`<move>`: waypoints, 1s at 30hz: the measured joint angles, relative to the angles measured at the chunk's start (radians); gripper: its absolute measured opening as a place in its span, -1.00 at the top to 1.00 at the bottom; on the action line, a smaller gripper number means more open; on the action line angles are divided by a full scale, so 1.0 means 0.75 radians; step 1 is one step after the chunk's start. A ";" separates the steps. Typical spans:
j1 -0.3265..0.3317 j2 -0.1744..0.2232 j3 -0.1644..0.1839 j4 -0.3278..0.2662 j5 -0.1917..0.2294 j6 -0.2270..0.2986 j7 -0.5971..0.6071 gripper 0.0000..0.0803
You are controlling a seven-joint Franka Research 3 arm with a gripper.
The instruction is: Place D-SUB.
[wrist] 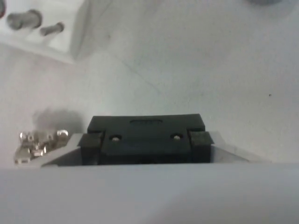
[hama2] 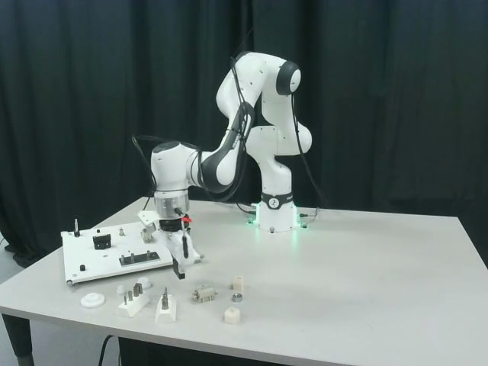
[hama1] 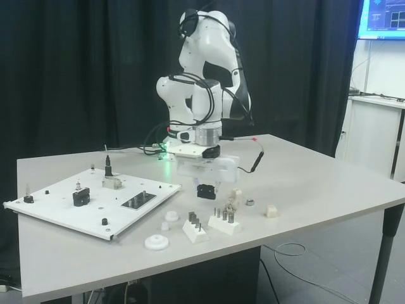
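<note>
A black D-SUB connector (wrist: 145, 133) is held in my gripper (wrist: 145, 145), whose fingers are shut on its two ends. From the room views the gripper (hama1: 204, 189) hangs just above the grey table, to the right of the white board (hama1: 57, 212), with the black connector (hama2: 178, 268) at its tips. On the board lies a dark rectangular socket (hama1: 138, 201), also in the second room view as the socket (hama2: 139, 258). The gripper (hama2: 179, 263) is beside the board's (hama2: 84, 267) near right corner, not over it.
A metal connector (wrist: 37, 144) lies on the table close to the gripper. Two white peg holders (hama1: 195, 229) (hama1: 226, 221) stand in front, with a white ring (hama1: 155, 242), a nut (hama1: 250, 202) and a small white cube (hama1: 272, 211). The board carries a black block (hama1: 81, 199) and posts.
</note>
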 joint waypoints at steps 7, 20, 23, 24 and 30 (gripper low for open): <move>-0.006 0.015 0.000 -0.001 0.040 0.016 0.099 0.04; -0.005 0.033 0.014 -0.013 0.052 0.053 0.162 0.04; -0.005 0.037 0.019 -0.021 0.067 0.073 0.188 0.04; -0.005 0.038 0.020 -0.024 0.070 0.081 0.188 0.04; -0.005 0.047 0.034 -0.032 0.071 0.138 0.161 0.04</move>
